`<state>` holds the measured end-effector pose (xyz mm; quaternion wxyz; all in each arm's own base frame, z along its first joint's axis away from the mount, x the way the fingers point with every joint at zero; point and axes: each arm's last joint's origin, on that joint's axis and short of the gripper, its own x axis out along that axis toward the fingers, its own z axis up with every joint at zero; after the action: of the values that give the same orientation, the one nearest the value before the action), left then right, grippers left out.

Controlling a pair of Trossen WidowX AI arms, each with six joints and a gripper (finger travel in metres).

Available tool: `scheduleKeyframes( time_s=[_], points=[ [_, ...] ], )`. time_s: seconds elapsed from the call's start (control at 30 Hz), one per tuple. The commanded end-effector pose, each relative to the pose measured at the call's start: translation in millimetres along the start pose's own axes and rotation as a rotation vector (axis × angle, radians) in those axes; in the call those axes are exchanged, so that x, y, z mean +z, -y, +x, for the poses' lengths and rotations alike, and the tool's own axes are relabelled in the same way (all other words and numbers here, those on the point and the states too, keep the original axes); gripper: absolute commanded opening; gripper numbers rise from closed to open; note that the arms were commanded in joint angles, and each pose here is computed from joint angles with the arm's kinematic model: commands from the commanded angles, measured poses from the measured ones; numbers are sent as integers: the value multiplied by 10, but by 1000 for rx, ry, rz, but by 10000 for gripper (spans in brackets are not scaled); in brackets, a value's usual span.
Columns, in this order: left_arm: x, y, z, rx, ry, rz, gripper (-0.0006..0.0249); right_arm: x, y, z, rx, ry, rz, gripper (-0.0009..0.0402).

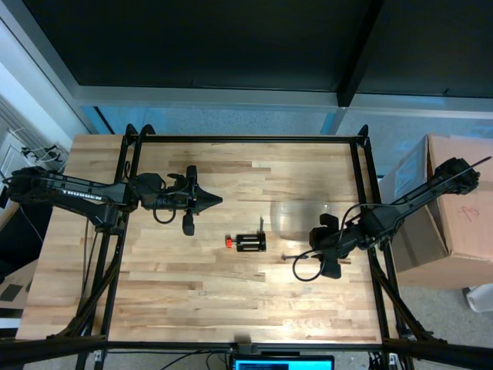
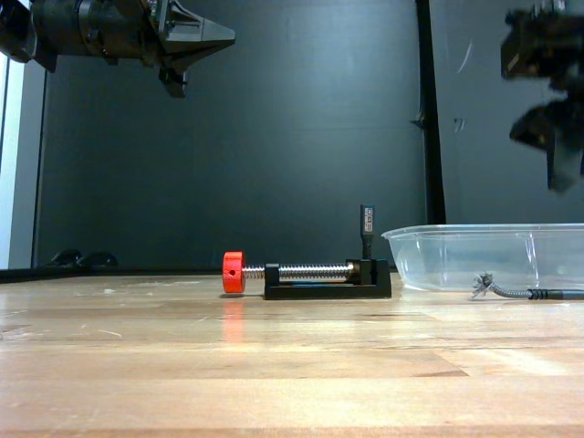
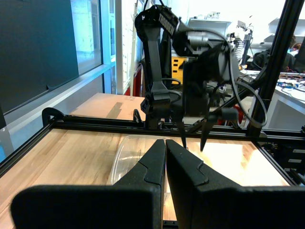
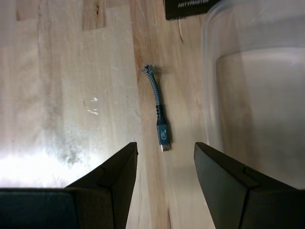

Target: Remove the USB-C connector from the USB-C receptacle and place in the container

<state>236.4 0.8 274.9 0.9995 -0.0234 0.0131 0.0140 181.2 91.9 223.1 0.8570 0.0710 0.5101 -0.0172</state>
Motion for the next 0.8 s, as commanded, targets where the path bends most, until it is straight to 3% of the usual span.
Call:
scheduleKeyframes(
  time_s=[0.03,0.37,0.8],
  points=[
    [0,0,1,0,0,0,0,115,-27,-197,-20,-31,-19,165],
    [1,-1,1,0,0,0,0,421,-122,-653,-92,-147,-69,165],
    [1,-1,1,0,0,0,0,480,-152,-702,-89,-159,-70,165]
  ],
)
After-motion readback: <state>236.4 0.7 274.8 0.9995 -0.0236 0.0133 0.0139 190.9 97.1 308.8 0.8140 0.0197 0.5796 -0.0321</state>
